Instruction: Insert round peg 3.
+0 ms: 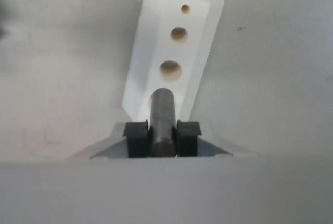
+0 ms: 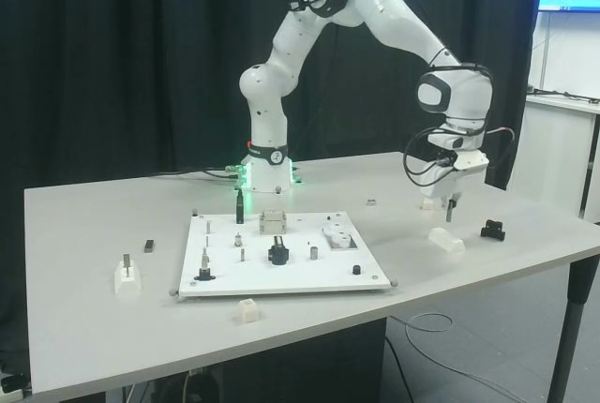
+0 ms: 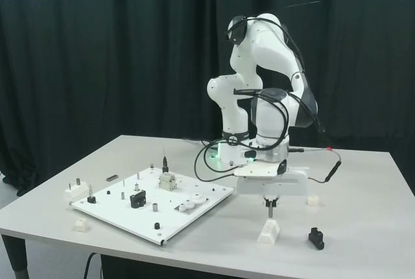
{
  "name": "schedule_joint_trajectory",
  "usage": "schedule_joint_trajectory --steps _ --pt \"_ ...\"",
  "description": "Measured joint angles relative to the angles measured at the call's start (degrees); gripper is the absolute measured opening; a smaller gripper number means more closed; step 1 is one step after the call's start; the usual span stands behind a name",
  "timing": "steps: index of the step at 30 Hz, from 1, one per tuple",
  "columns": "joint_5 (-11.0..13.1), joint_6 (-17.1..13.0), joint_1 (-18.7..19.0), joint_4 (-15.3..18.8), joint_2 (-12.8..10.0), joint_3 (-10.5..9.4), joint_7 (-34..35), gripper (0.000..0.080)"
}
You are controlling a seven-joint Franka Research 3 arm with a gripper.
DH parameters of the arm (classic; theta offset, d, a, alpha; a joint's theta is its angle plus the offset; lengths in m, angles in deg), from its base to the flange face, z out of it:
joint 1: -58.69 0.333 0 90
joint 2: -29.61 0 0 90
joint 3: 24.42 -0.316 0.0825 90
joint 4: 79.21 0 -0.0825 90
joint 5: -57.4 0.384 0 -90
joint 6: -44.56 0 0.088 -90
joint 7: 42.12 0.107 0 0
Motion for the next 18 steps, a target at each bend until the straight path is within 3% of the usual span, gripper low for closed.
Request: schedule_joint_trajectory --steps 18 --pt "-0.5 1.3 0.1 -0.1 1.8 0.0 0.4 0.011"
